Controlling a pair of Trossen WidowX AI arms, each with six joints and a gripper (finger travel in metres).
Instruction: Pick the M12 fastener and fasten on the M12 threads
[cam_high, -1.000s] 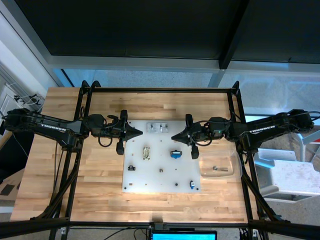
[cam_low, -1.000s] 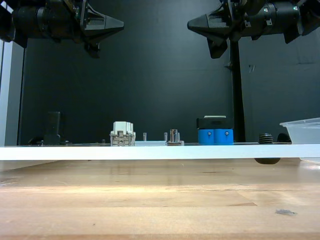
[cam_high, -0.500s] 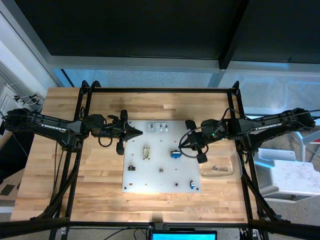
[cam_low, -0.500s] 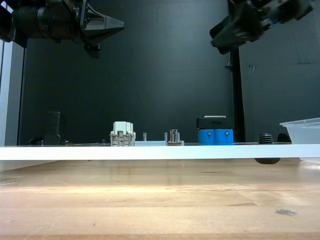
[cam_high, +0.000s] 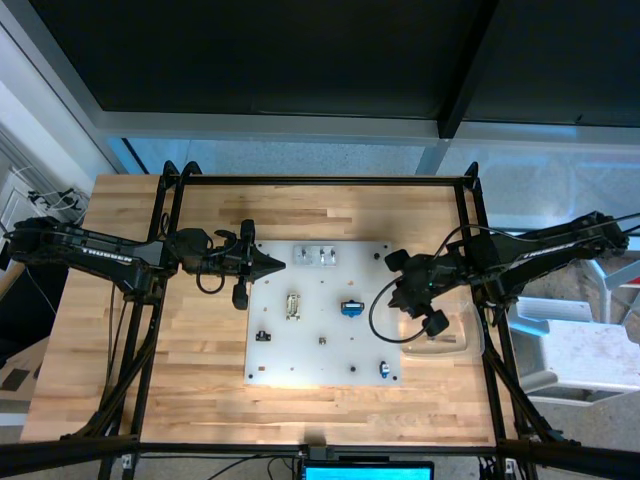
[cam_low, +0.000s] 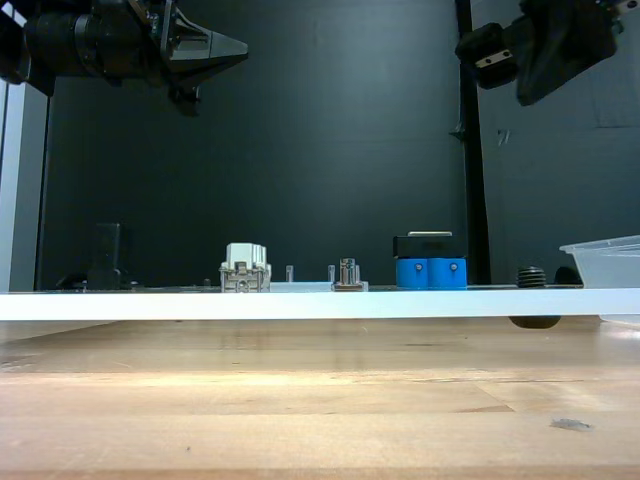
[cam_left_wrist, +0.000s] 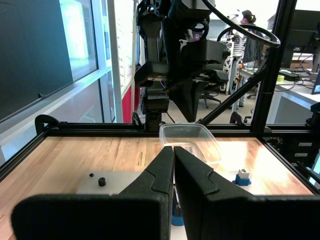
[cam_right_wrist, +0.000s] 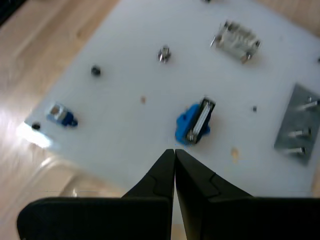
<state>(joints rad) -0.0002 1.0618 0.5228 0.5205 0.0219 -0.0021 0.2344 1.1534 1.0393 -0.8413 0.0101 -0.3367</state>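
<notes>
The short black ribbed stud (cam_low: 531, 276) stands bare on the white board (cam_high: 300, 345), near its near right edge, and shows as a dark dot (cam_high: 357, 369) from above. The silver nut is hidden; my right arm covers part of the clear tray (cam_high: 455, 348). My right gripper (cam_high: 403, 300) hangs high over the board's right edge beside the tray, pointing down, fingers (cam_right_wrist: 165, 167) pressed shut on nothing. My left gripper (cam_high: 278, 266) hovers high over the board's left edge, shut (cam_left_wrist: 173, 150) and empty.
On the board stand a blue connector (cam_high: 351, 308), a small blue part (cam_high: 385, 371), a silver post (cam_high: 322, 341), a white connector block (cam_high: 292, 306) and a black post (cam_high: 378, 255) at the far right corner. A black frame rail (cam_high: 320, 180) rings the wooden table.
My right arm has swung from level over the board toward the tray and tipped its gripper downward. The left arm has not moved.
</notes>
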